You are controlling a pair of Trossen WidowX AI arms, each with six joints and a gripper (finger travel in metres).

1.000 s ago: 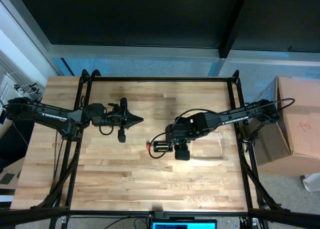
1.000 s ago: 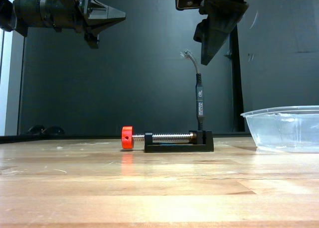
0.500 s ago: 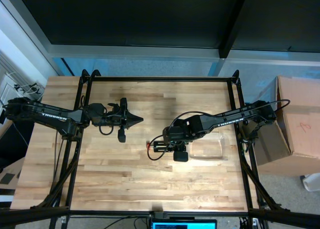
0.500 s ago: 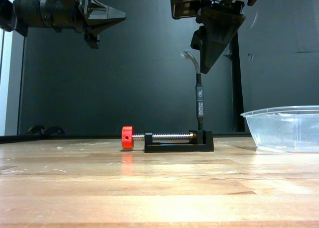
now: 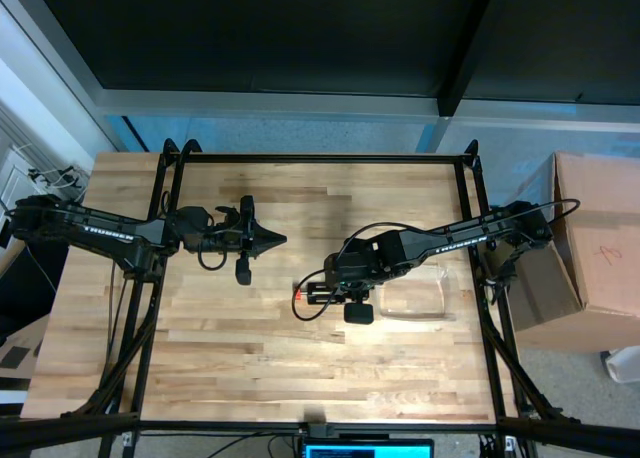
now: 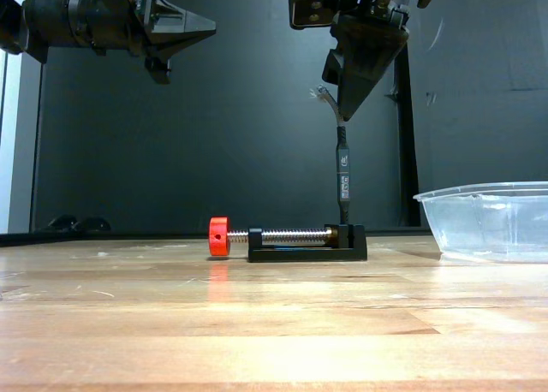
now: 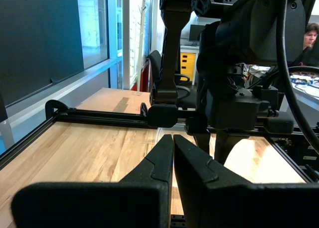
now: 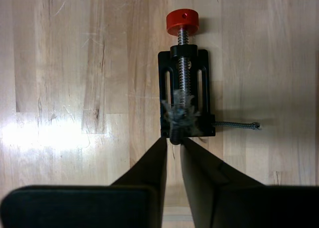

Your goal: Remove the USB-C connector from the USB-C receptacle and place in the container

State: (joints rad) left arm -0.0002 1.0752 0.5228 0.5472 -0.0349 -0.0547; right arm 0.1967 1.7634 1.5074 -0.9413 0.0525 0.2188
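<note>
The USB-C connector (image 6: 343, 178) stands upright, its lower end in the receptacle of a black clamp fixture (image 6: 304, 245) with a red knob (image 6: 219, 236). Its short cable curves up to a frayed end (image 6: 322, 92). My right gripper (image 6: 342, 116) hangs point-down just above it, tips level with the top of the cable. In the right wrist view the right gripper (image 8: 173, 139) is open by a narrow slit, with the frayed end (image 8: 178, 116) and the fixture (image 8: 166, 88) just beyond the tips. My left gripper (image 5: 278, 240) is shut and holds nothing, raised over the table left of centre.
A clear plastic container (image 5: 445, 298) sits on the wooden table just right of the fixture (image 5: 318, 294); its rim (image 6: 488, 191) is low. A black frame borders the table. A cardboard box (image 5: 590, 248) stands off the right side.
My right gripper has moved left and down, from beside the cable's frayed end to directly over it. The connector, the fixture and the left arm have not moved.
</note>
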